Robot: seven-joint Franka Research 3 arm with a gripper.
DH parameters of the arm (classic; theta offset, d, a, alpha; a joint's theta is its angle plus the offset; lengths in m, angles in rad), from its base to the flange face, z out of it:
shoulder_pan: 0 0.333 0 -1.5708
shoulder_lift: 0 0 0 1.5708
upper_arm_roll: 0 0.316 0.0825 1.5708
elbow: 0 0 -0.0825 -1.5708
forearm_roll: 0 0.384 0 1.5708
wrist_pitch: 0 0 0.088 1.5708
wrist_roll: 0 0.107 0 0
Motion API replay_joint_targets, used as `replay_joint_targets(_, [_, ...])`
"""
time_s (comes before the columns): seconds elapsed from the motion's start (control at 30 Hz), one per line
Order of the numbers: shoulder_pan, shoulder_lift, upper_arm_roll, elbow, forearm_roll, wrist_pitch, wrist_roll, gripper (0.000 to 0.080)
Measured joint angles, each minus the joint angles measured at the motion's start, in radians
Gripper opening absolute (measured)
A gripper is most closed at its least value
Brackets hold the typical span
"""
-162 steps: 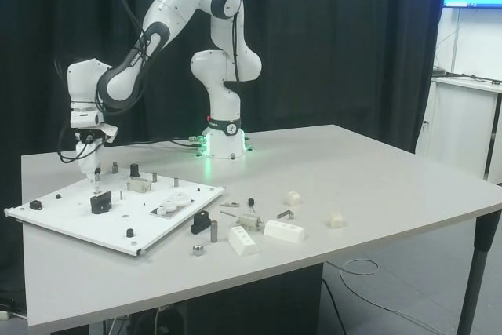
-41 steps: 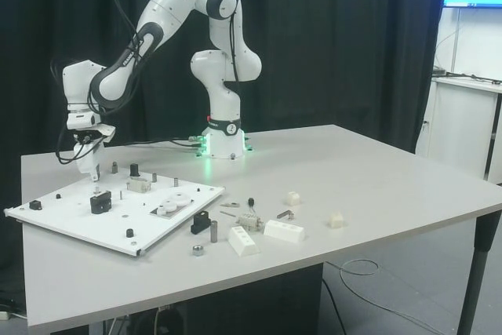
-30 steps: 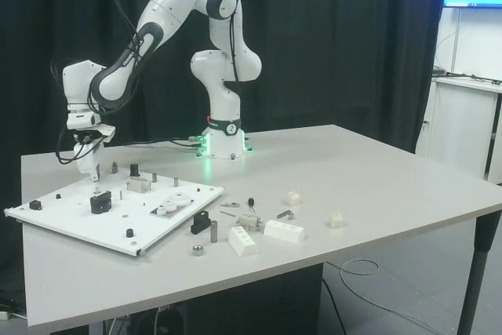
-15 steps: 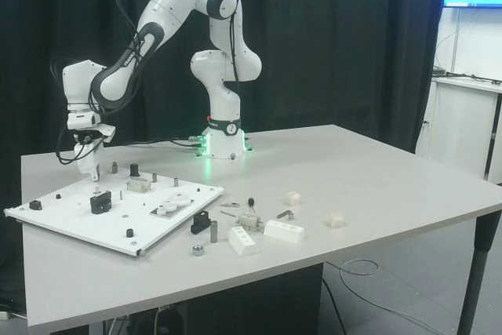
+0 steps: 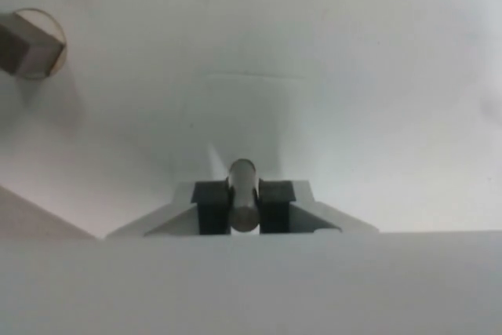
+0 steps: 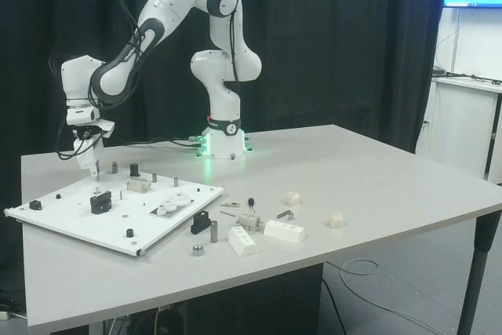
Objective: Remove round peg 2.
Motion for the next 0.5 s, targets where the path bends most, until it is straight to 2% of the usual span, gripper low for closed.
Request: replay_joint_targets(0.5, [0.002,-0.079,-0.016,0.001,-0.045,-0.023,0.028,0.0074])
